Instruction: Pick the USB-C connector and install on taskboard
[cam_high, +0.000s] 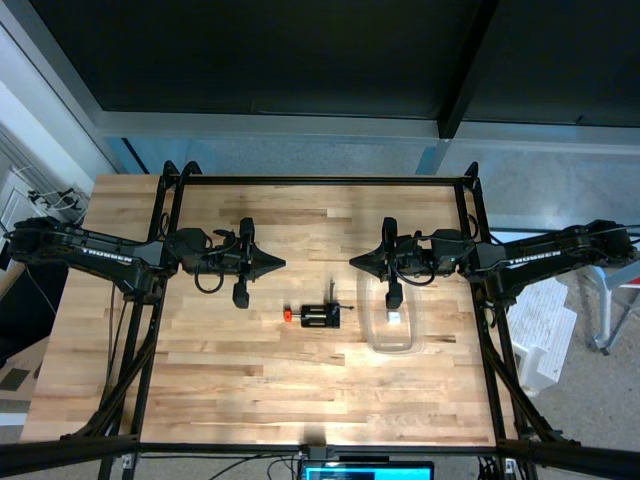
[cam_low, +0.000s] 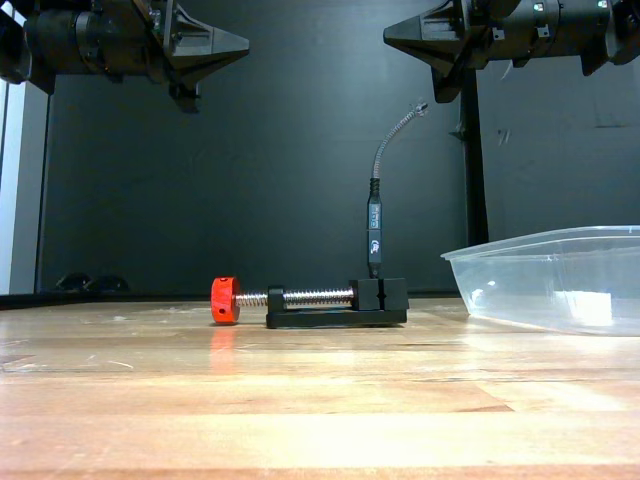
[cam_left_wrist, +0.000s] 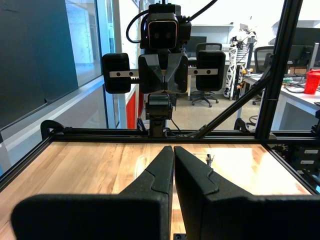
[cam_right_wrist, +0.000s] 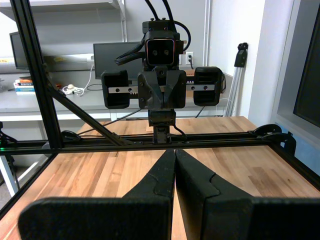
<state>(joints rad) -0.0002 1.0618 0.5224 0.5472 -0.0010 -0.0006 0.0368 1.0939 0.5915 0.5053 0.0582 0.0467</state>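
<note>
The left arm (cam_high: 95, 255), lettered "TROSSEN", holds the left gripper (cam_high: 280, 263) high above the wooden counter (cam_high: 250, 385), its jaws pressed together. Below, between the two arms, the black taskboard (cam_low: 335, 306) lies on the counter with its orange-red knob (cam_low: 225, 300) toward the left. The USB-C connector (cam_low: 373, 232) stands upright in the block's right end, and a braided cable (cam_low: 392, 130) curls up from it. A mark on the connector cannot be read. To the right, a clear plastic tray (cam_low: 520, 262) holds a small white piece (cam_low: 595, 308). The right gripper (cam_high: 352, 262) faces the left one, well above the counter, jaws likewise closed on nothing.
</note>
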